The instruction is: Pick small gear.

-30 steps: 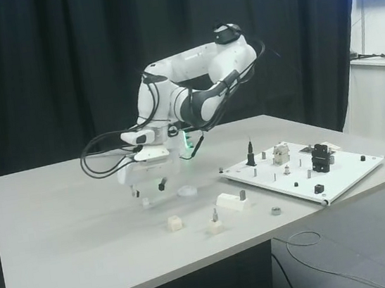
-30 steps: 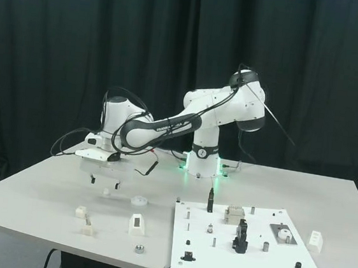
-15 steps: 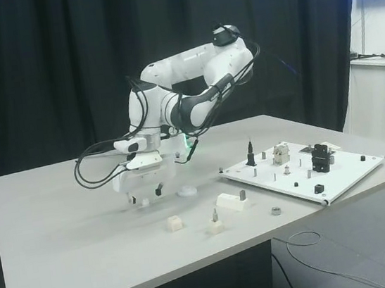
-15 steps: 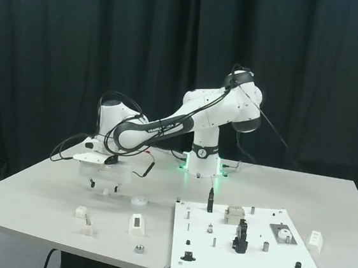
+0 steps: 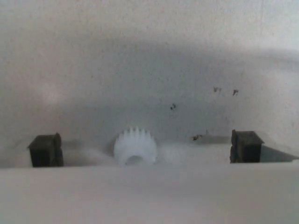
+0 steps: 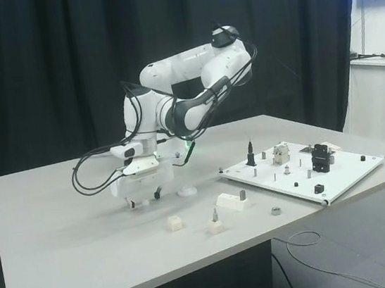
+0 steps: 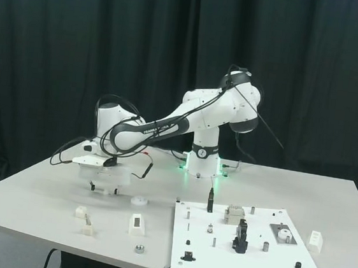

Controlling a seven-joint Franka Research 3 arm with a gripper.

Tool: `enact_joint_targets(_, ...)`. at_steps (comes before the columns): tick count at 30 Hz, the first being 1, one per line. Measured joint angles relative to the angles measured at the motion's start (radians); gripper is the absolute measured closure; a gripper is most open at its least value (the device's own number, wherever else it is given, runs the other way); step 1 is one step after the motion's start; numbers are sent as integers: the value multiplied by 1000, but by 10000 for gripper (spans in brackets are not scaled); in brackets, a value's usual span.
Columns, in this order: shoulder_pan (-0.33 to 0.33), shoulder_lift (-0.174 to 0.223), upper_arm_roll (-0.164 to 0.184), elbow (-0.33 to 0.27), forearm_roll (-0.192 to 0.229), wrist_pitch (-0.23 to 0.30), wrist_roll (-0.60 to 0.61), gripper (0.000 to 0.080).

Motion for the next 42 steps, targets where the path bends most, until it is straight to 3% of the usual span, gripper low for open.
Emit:
enact_joint_targets(17,-20,0,17,8,17,-6,-27,3)
enact_joint_targets(18,-20,0,17,8,17,-6,-27,266)
enact_joint_targets(22,-21,0,16,8,17,-10,-27,266)
enact_joint_targets(23,-20,0,16,8,17,-12,-27,449)
enact_joint_targets(29,-20,0,13,9,17,-24,-27,449)
enact_joint_targets(30,-20,0,12,9,17,-27,-27,605)
enact_joint_targets(42,-17,0,-3,18,16,-43,-27,602)
